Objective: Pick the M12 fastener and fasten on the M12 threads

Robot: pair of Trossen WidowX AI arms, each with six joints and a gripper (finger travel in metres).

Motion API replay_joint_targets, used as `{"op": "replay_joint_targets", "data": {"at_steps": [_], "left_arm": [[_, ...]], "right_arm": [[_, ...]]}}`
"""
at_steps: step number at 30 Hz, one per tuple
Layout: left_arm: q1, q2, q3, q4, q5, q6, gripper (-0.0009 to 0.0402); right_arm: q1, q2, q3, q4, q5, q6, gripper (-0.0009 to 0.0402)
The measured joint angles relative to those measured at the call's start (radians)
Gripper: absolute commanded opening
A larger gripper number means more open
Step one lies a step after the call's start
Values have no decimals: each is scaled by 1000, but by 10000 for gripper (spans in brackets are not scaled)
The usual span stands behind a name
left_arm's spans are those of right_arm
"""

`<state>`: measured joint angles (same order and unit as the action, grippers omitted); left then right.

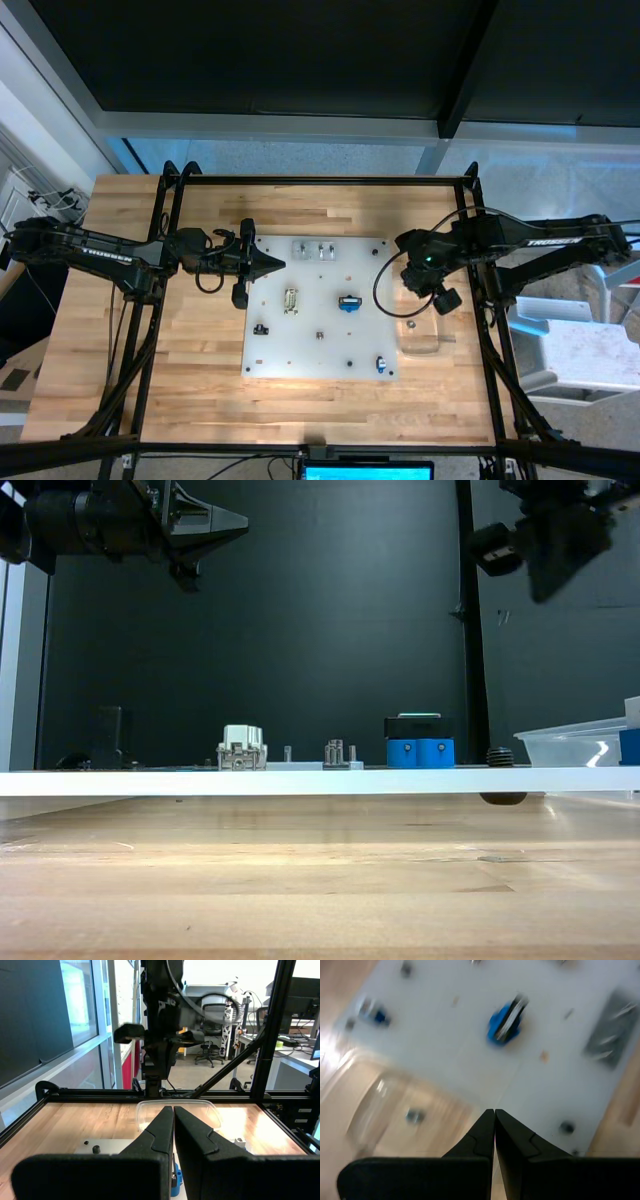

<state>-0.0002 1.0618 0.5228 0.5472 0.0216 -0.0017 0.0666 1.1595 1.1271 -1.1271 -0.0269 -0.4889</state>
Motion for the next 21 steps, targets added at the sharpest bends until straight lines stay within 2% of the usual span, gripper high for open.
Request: {"op": "replay_joint_targets", "data": {"at_steps": [4, 10, 16, 21], "left_arm": [[0, 0, 0, 0, 0, 0, 0], [0, 0, 0, 0, 0, 0, 0], [0, 0, 0, 0, 0, 0, 0], [0, 0, 0, 0, 0, 0, 0]], "right_arm": [[26, 42, 23, -100, 0, -31, 0], [102, 87, 24, -183, 8, -79, 0], [158, 137, 13, -192, 8, -149, 0], [197, 173, 2, -171, 11, -154, 0]]}}
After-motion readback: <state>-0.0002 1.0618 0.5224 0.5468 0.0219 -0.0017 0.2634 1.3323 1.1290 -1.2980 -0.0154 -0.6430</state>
